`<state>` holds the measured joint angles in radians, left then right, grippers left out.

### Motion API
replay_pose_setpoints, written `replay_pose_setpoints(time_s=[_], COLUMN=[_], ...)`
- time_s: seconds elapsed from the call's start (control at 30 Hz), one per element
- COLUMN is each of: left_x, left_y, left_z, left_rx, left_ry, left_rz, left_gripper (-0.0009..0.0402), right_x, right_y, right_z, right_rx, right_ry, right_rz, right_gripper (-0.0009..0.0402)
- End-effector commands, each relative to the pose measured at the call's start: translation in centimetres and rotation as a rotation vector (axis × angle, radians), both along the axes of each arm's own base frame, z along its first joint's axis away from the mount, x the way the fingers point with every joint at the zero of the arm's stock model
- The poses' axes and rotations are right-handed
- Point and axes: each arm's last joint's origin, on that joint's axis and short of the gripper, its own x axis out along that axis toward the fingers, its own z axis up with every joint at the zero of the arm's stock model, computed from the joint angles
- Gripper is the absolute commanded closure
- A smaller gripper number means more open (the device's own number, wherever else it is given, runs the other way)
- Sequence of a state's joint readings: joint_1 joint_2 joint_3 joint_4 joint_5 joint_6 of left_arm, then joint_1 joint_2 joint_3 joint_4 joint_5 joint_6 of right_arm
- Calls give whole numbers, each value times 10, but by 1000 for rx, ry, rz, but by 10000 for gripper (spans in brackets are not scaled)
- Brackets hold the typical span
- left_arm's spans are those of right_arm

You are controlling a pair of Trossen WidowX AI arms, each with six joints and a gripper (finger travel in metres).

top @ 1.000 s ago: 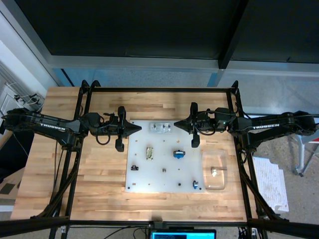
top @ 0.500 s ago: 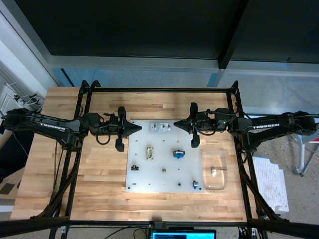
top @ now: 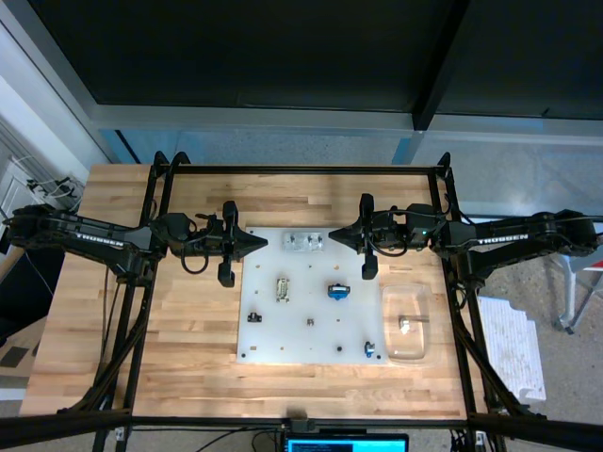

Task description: Pick the RJ45 connector and install on taskboard

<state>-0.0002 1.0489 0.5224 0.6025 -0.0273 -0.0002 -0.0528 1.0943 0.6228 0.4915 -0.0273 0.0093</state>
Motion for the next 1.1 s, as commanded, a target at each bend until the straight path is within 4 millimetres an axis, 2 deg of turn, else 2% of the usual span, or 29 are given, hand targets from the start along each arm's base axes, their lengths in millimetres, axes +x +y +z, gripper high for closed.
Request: replay_pose_setpoints(time_s=[0.03, 1.1], left_x=[0, 0], left_y=[0, 0], left_z=[0, 0], left_rx=[0, 0], left_ry=[0, 0], left_rz=[0, 0], left_gripper=[393, 393], right_x=[0, 0], right_y=[0, 0], right_z=[0, -3], right_rx=[1, 3], right_ry=[1, 30], right_rz=[0, 0], right_gripper=[393, 393])
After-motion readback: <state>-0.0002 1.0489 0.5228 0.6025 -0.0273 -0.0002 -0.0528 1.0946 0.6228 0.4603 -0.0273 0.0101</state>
